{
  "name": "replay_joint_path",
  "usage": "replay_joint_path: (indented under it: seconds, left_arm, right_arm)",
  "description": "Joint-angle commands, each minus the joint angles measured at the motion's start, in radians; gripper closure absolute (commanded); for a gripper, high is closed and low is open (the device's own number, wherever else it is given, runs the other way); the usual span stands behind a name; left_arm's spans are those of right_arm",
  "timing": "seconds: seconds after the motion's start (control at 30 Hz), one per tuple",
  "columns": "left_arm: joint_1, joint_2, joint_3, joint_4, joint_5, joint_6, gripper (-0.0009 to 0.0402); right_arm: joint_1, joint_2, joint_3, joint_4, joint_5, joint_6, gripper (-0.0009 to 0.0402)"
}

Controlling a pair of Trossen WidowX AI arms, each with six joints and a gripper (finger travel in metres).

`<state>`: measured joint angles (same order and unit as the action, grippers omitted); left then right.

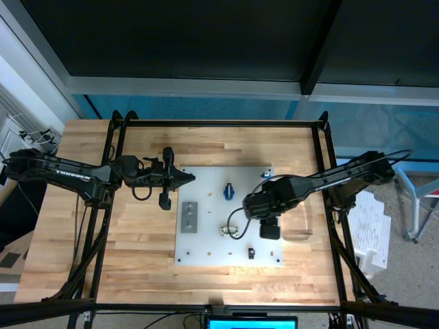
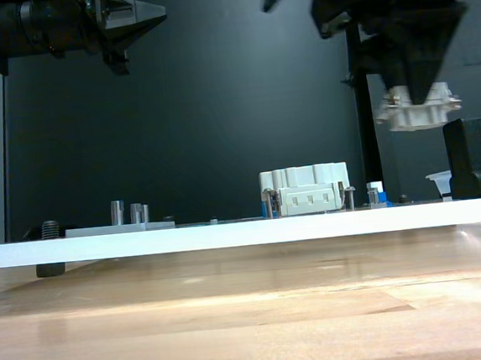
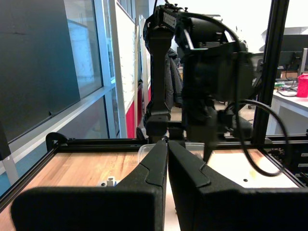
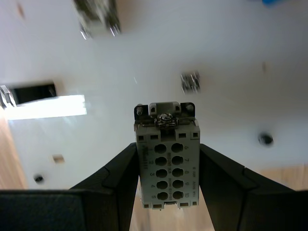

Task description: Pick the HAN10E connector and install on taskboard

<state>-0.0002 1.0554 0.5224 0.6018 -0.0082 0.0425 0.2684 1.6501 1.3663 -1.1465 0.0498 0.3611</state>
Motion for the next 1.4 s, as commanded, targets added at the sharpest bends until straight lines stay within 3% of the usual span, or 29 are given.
replay_joint_path:
  seconds: [0.03,0.3,0.83,1.4]
  left_arm:
    - [0.0,0.0,0.0,0.0,0.0,0.0,0.0392]
    - [0.0,0.0,0.0,0.0,0.0,0.0,0.0392]
    - [0.0,0.0,0.0,0.0,0.0,0.0,0.0392]
    - [0.0,0.0,0.0,0.0,0.0,0.0,0.0392]
  right_arm:
    - [0.004,0.063,0.076,-0.005,0.002,0.0,0.035]
    - [0.019,0.193,0.228,-0.029,0.002,-0.002,0.035]
    - [0.037,0.358,0.42,-0.056,0.003,-0.015,0.035]
    - [0.031,0.423,0.488,-0.053,0.01,-0.03,0.035]
